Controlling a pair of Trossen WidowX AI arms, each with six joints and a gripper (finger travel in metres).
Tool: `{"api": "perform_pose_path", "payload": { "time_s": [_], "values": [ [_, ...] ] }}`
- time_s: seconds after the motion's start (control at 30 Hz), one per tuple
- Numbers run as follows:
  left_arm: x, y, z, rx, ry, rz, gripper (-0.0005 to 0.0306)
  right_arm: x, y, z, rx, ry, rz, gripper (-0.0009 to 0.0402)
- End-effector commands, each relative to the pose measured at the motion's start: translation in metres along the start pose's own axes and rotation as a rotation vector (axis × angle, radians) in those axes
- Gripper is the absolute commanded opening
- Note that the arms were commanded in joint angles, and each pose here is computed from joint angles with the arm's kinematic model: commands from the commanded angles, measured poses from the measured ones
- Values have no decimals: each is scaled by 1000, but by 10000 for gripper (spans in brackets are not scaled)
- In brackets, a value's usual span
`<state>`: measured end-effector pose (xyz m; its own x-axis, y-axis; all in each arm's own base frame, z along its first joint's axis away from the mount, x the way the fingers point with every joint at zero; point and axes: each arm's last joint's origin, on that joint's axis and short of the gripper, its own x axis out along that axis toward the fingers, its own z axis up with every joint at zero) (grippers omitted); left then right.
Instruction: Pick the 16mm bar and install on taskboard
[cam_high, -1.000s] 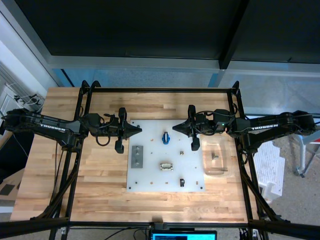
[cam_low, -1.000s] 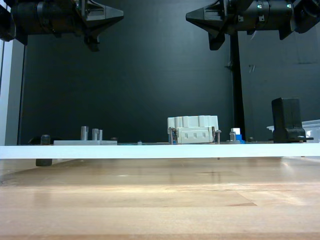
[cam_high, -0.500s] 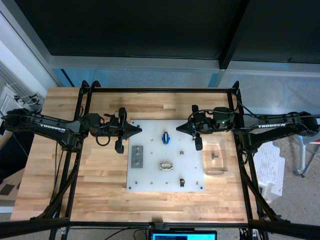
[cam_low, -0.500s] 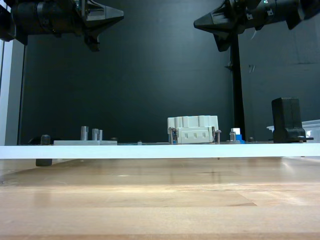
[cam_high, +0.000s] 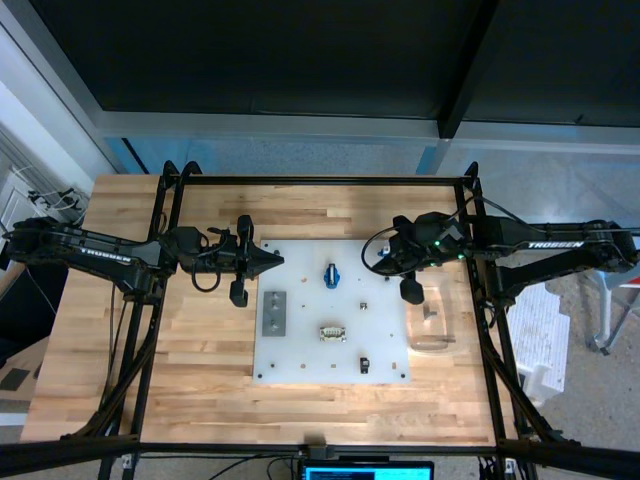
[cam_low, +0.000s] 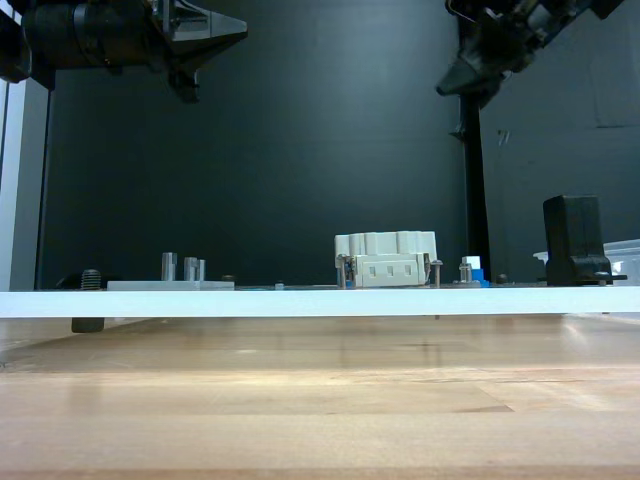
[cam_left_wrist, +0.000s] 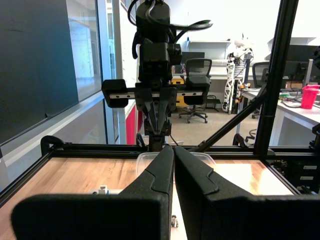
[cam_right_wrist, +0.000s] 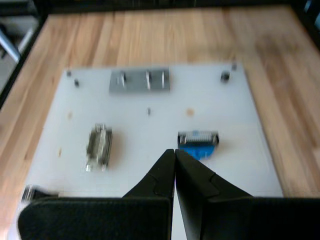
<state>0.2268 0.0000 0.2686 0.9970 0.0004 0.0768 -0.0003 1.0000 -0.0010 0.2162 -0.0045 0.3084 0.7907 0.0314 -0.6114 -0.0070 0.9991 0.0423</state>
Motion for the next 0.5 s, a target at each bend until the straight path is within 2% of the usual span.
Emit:
{"api": "perform_pose_path", "payload": {
  "time_s": [0.03, 0.5],
  "values": [
    [0, 0, 0, 0, 0, 0, 0, -4, 1, -4, 12, 73, -1, 0],
    [0, 0, 0, 0, 0, 0, 0, -11, 12, -32, 63, 381, 11, 0]
  ]
}}
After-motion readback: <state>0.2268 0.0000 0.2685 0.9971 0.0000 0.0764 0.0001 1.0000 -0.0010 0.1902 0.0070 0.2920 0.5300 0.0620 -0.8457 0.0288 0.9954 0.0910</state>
